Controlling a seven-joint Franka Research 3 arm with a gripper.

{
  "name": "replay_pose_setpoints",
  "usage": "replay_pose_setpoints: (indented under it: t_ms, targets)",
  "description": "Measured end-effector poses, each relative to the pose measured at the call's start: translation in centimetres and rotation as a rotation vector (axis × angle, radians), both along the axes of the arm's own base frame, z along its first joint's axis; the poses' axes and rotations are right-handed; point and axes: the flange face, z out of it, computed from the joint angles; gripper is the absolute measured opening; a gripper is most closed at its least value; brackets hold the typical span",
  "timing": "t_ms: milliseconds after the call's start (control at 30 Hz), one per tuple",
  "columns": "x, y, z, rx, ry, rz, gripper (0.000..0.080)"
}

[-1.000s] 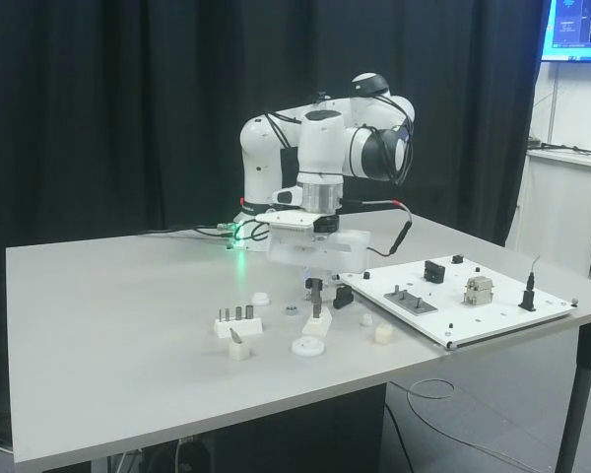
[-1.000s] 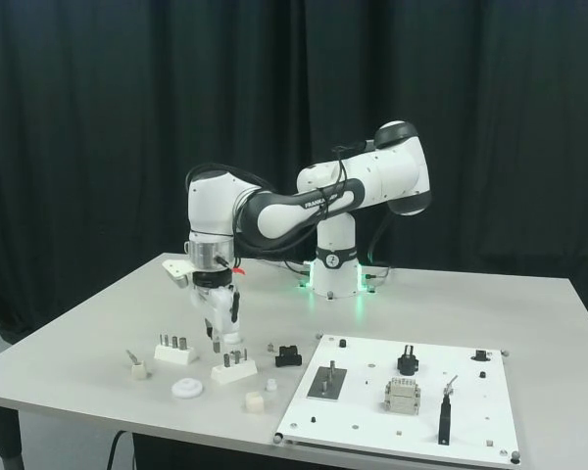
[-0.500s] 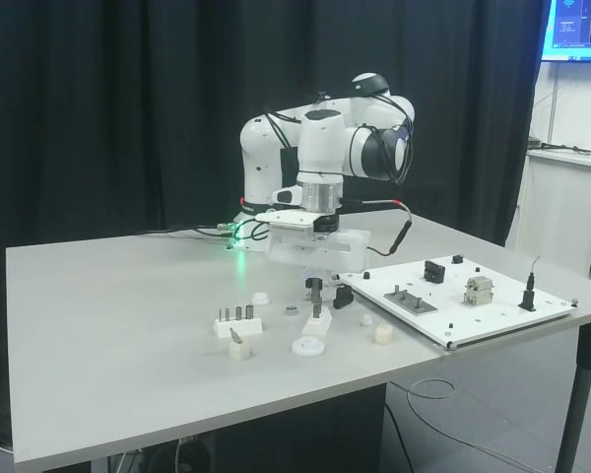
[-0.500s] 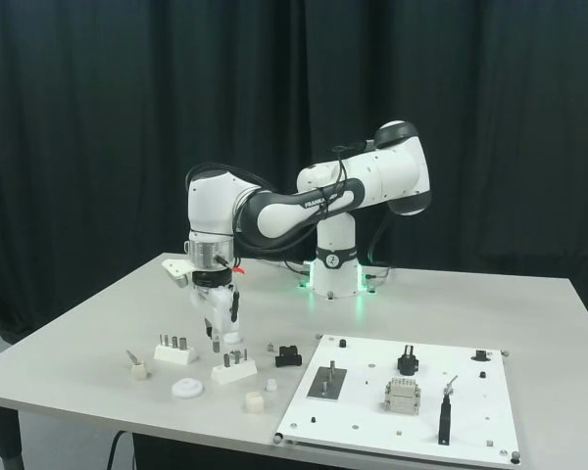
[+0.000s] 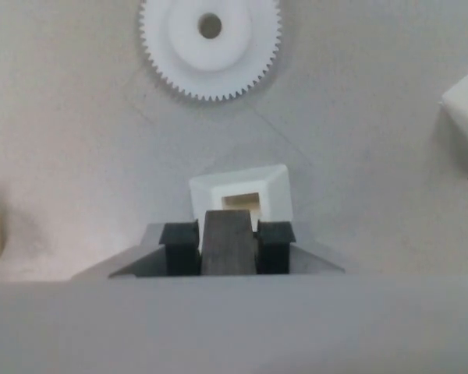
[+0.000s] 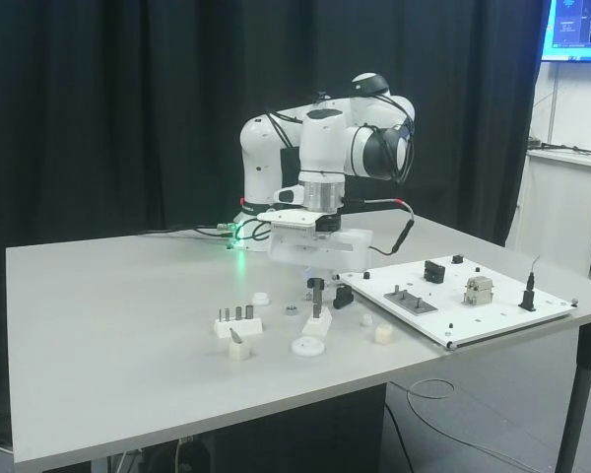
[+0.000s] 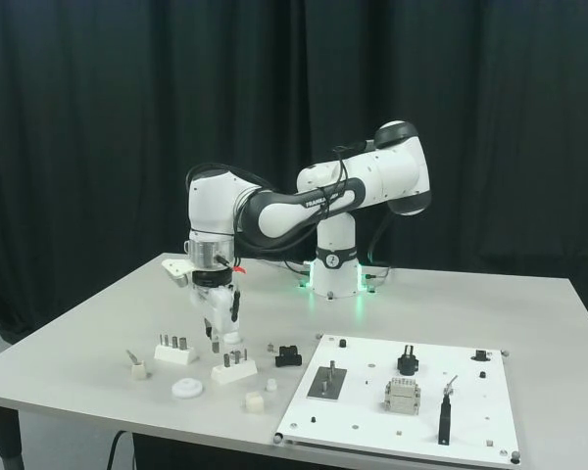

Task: Insert square peg 4.

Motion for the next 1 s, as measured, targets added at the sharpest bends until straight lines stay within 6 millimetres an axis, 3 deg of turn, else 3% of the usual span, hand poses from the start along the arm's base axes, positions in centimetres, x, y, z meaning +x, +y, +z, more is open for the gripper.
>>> replay_pose_setpoints:
  t_ms: [533, 1000]
  targets:
    - [1.7, 1.5, 0.8, 0.012, -0.047, 0.034, 0.0155]
    - [4.9, 5.9, 1.8, 0.034, -0.108, 0.124, 0.0155]
